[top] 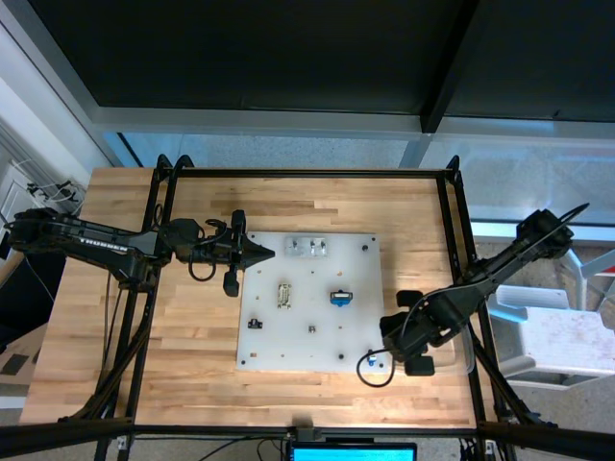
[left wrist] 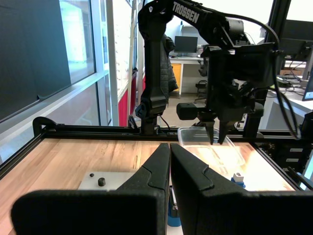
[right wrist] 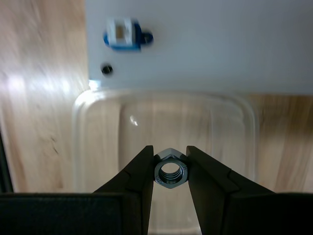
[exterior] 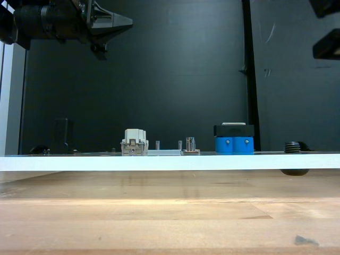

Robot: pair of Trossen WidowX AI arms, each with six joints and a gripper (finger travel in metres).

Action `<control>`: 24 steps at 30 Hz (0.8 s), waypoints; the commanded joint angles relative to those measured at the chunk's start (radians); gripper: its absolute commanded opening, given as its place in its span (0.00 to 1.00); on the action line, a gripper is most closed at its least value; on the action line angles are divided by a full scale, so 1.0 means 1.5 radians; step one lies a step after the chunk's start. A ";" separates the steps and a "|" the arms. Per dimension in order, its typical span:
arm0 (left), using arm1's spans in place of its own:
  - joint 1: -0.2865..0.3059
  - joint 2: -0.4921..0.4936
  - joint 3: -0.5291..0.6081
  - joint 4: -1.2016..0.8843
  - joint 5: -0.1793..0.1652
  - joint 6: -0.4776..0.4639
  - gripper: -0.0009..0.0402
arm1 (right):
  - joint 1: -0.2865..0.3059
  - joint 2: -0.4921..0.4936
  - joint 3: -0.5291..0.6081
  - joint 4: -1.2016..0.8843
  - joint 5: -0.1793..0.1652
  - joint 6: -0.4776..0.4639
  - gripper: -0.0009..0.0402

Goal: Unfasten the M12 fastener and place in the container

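Right hand (right wrist: 169, 160) grips M12 nut (right wrist: 170, 174) over the container (right wrist: 98, 142); closed left hand (left wrist: 169, 151) hovers over board's (top: 317, 331) left edge

Left gripper (top: 266, 254) raised, closed — right gripper (right wrist: 169, 152) clamped.

Both arms were matte black, built of slim jointed links, with white TROSSEN lettering (left wrist: 186, 12) along one link and a thin black cable (top: 361, 369) looping out beside each wrist. The left hand (top: 263, 254), over the left side of the table (top: 115, 346), and the right hand (left wrist: 216, 138), over its right side, each ended in two smooth black fingers (right wrist: 139, 181) shaped like wedges, broad at the base and tapering to narrow tips.
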 commanded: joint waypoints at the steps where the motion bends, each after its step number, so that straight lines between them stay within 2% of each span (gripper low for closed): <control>1: 0.000 0.000 0.000 0.000 0.000 0.000 0.02 | 0.020 -0.015 -0.033 0.005 0.000 0.000 0.05; 8: 0.000 0.000 0.000 0.000 0.000 0.000 0.02 | 0.049 -0.050 -0.091 0.024 0.000 0.002 0.05; 19: 0.000 0.000 0.000 0.000 0.000 0.000 0.02 | 0.055 -0.059 -0.121 0.041 0.000 0.001 0.05; 24: 0.000 0.000 0.000 0.000 0.000 0.000 0.02 | 0.057 -0.059 -0.125 0.055 -0.001 0.001 0.14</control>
